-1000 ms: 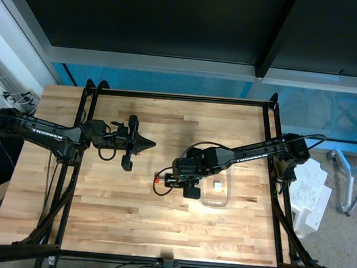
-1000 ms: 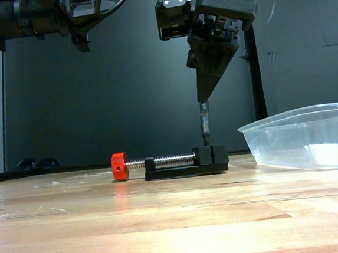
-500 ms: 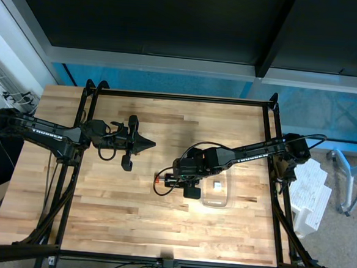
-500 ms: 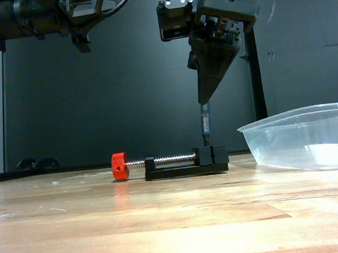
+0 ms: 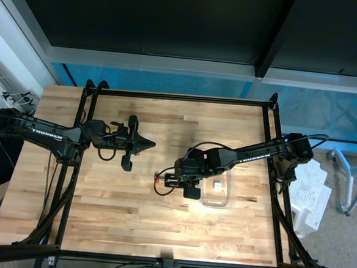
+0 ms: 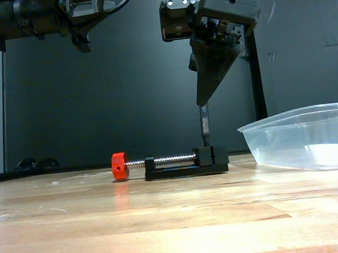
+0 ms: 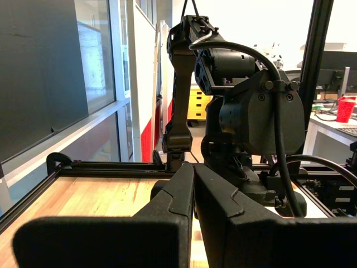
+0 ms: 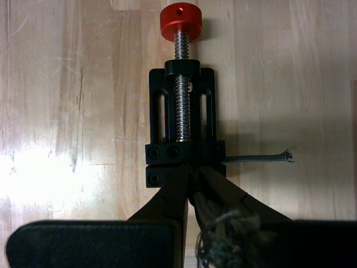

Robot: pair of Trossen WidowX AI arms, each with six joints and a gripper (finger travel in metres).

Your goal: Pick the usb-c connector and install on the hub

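Note:
The usb-c connector (image 6: 204, 126) stands upright, a thin dark stick whose lower end meets the jaw block of a small black vise (image 6: 184, 163) with a red knob (image 6: 119, 166). My right gripper (image 6: 202, 104) points straight down and is shut on the connector's upper end. In the right wrist view the fingertips (image 8: 179, 176) close together over the vise (image 8: 184, 151). I cannot tell how deep the connector sits. My left gripper (image 5: 150, 145) hovers over the table's left half, shut (image 7: 194, 184) and holding nothing.
A clear plastic tub (image 6: 300, 138) sits just right of the vise, with a small white item (image 5: 217, 185) inside. A frayed braided cord (image 8: 256, 158) sticks out sideways from the vise. Black frame rails (image 5: 181, 97) border the wooden table.
The right gripper's body has shifted slightly right and tilted a little. The connector stays upright at the vise. The left arm has not moved.

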